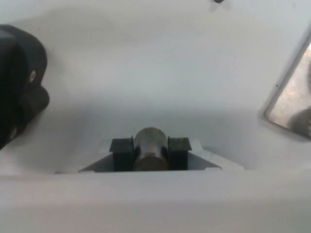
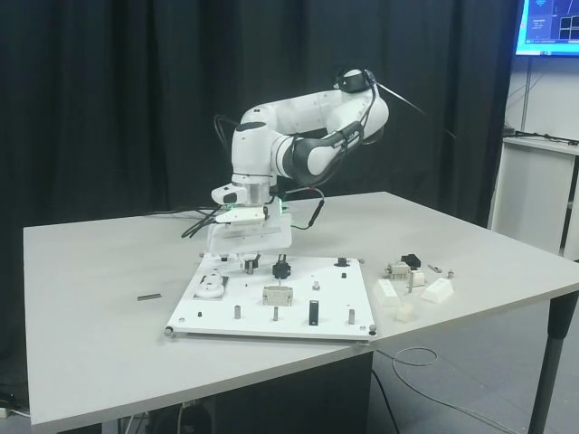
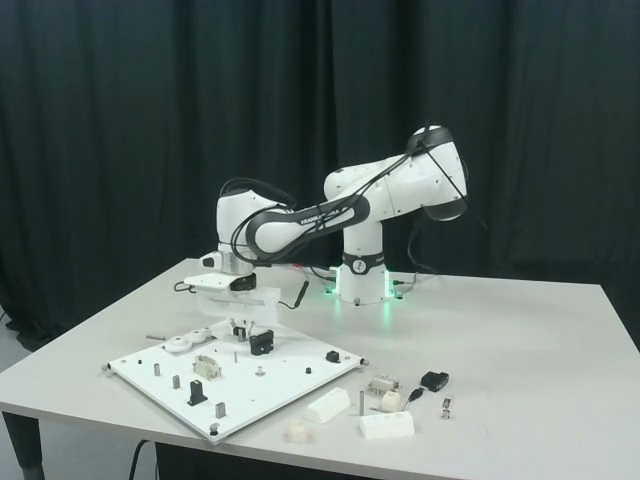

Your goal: Remove round peg 4.

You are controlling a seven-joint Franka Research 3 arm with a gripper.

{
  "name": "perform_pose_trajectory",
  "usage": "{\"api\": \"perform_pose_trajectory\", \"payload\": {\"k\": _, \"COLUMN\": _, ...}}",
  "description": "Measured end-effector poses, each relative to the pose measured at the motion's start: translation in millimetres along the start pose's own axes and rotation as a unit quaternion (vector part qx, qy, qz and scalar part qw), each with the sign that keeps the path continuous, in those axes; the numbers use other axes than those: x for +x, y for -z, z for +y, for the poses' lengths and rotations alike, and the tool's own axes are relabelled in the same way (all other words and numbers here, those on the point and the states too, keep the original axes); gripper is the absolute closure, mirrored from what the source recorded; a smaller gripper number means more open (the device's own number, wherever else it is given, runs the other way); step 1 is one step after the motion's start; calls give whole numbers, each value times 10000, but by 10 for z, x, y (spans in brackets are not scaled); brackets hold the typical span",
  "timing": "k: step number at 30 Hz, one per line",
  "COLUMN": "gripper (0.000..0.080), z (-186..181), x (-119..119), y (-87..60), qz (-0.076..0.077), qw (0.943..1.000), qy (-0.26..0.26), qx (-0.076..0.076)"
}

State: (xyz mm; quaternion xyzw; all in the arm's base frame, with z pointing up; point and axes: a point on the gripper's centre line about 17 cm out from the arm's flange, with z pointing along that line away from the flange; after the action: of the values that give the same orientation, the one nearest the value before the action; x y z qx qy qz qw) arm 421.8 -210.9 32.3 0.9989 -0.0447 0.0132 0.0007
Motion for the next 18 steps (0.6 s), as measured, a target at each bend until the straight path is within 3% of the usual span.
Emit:
{"api": "perform_pose_trajectory", "payload": {"k": 10, "gripper": 657, "z": 21, "x": -39, "y": 266, "qz": -190, "qw": 9996, "qy": -63, "qx": -201}}
{"api": "perform_pose_trajectory", "payload": {"k": 18, "gripper": 657, "z": -3, "x": -6, "y": 396, "qz": -147, "qw": 9997, "qy": -91, "qx": -188}}
